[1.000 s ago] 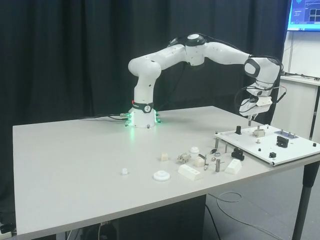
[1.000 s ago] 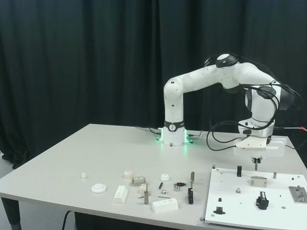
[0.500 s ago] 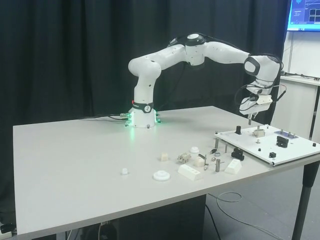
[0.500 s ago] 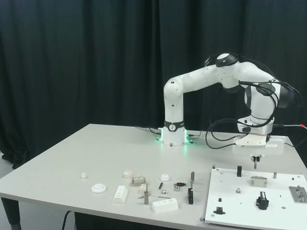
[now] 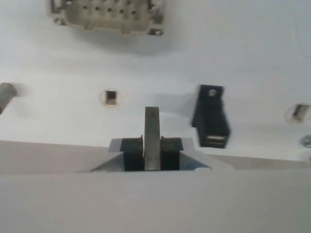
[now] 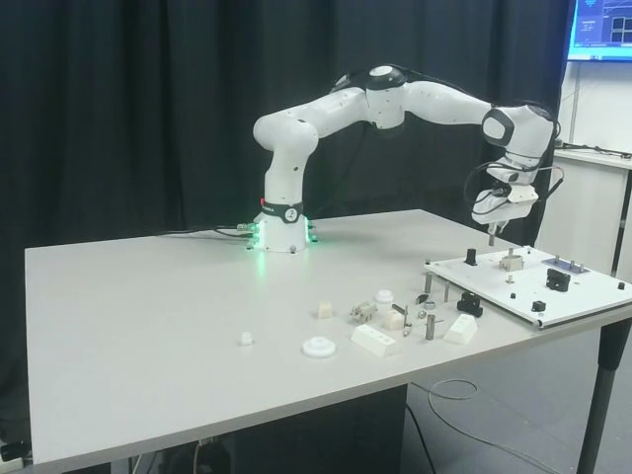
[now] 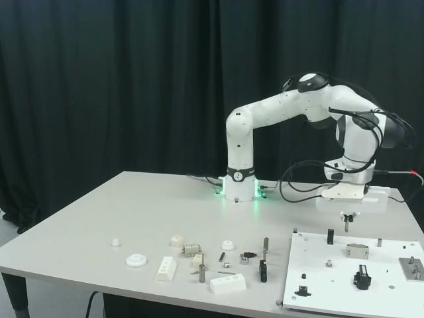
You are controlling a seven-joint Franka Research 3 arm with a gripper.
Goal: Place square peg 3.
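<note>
A slim grey square peg (image 5: pixel 151 124) sits upright between the black fingers (image 5: pixel 131 151) of my gripper (image 5: pixel 151 153), which is shut on it. The peg (image 7: pixel 346 226) hangs from the gripper (image 7: pixel 345 218) a little above the back edge of the white assembly board (image 7: pixel 344 281). In the first room view the gripper (image 6: pixel 491 225) hovers over the far left corner of the board (image 6: pixel 583 294). A small square hole (image 5: pixel 111 97) shows in the board close to the peg's tip. A second hole (image 5: pixel 301 112) lies farther off.
On the board stand a black upright block (image 5: pixel 210 116), a grey multi-pin connector (image 5: pixel 108 13) and a short post (image 5: pixel 6 92). Loose parts lie on the grey table beside the board: white blocks (image 7: pixel 227 283), a toothed disc (image 7: pixel 137 260), small pins (image 7: pixel 265 246).
The gripper has risen slightly with the peg and drifted toward the board's back edge, nearer the arm's base. The peg stays held.
</note>
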